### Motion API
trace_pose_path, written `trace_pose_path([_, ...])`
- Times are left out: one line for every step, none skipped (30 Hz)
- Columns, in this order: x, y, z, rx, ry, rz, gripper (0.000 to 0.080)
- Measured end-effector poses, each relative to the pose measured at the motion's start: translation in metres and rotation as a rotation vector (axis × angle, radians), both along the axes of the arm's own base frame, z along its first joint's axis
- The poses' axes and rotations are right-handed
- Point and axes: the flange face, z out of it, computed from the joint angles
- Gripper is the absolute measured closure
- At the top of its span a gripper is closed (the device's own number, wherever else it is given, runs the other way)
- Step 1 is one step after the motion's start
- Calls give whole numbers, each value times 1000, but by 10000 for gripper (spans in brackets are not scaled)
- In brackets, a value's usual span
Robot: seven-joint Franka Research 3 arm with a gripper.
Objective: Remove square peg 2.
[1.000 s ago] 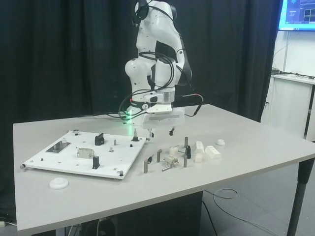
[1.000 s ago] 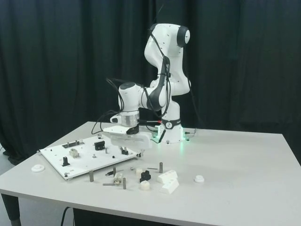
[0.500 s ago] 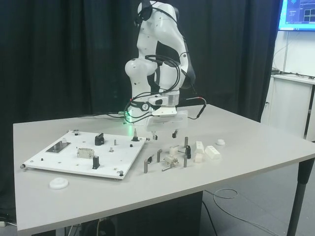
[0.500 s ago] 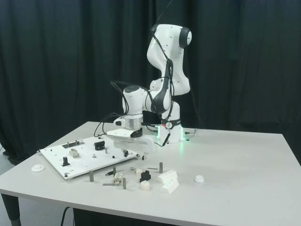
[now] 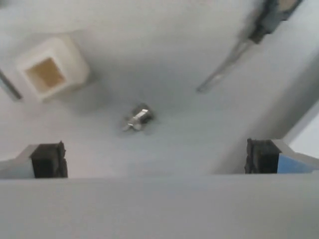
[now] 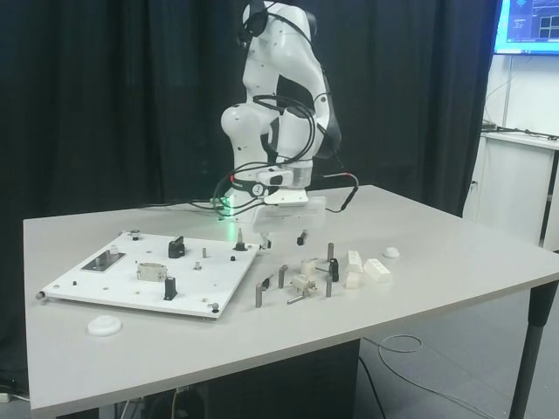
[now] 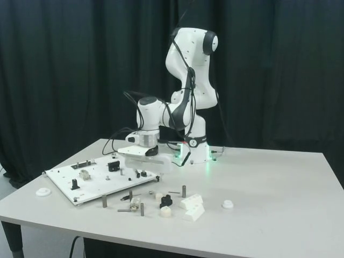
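The hand [image 6: 284,238] is hanging over the counter [image 6: 437,262] just beside the white board [image 6: 148,275], fingers [image 5: 49,160] spread wide apart, gripping nothing, a small bolt [image 5: 138,117] lying below.

White arm [image 7: 188,59], black cables [image 7: 115,141]

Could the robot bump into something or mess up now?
Maybe. The gripper hangs open and empty, just above the table, close to loose parts: a small metal piece and a white block lie right below it. Going down, a finger could knock them away.

The white board with its upright pegs sits beside the gripper, so a sideways sweep might clip a peg. Several pegs look alike, so it might pick the wrong one.
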Motion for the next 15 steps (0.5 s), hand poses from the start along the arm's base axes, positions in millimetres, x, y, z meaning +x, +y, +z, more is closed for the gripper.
trace_pose_path([-1,-3,0,-2,2,6,3])
trace_pose_path([-1,-6,1,-4,4,9,3])
trace_pose_path([-2,-9,1,-5,7,11,3])
trace_pose_path([-3,-12,1,-7,9,14,3])
trace_pose_path([-4,-15,2,-9,11,14,3])
trace_pose_path([-5,-19,2,-10,13,15,3])
trace_pose_path([-6,-22,3,-12,14,16,3])
trace_pose_path([-7,-27,4,-14,15,17,3])
trace_pose_path([-8,-30,4,-15,16,18,3])
trace_pose_path([-9,-34,5,-16,17,20,3])
trace_pose_path([-9,-38,6,-17,17,21,3])
trace_pose_path([-10,-42,8,-16,17,20,3])
trace_pose_path([-12,-47,9,-15,18,18,3])
trace_pose_path([-13,-51,10,-14,18,15,3])
trace_pose_path([-14,-55,11,-14,19,12,3])
